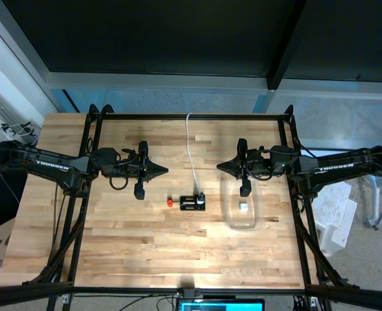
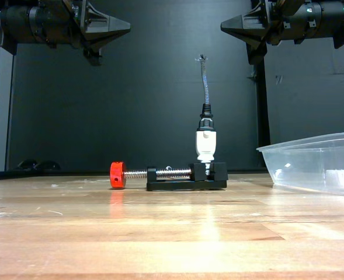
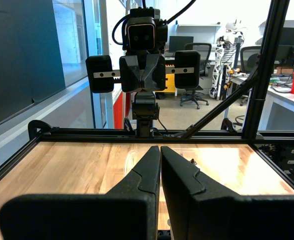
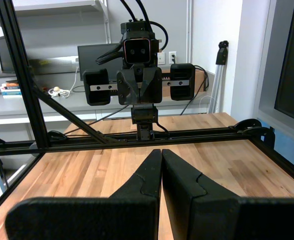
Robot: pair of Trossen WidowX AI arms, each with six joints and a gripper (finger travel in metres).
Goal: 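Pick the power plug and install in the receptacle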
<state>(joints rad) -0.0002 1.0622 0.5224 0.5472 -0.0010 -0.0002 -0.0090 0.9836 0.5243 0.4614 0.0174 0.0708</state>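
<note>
I am hovering my left gripper (image 1: 163, 170) and right gripper (image 1: 220, 166) high, jaws pressed together, empty. The receptacle (image 1: 200, 197) is sitting below, between them. I am not spotting the power plug; I am judging the clear tray (image 1: 229, 217) beneath my right jaws worth searching, opening wide first.

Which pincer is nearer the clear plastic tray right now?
Right. The right pincer hovers raised by the far-left corner of the tray; the left pincer hovers raised farther away, on the other side of the receptacle.
</note>
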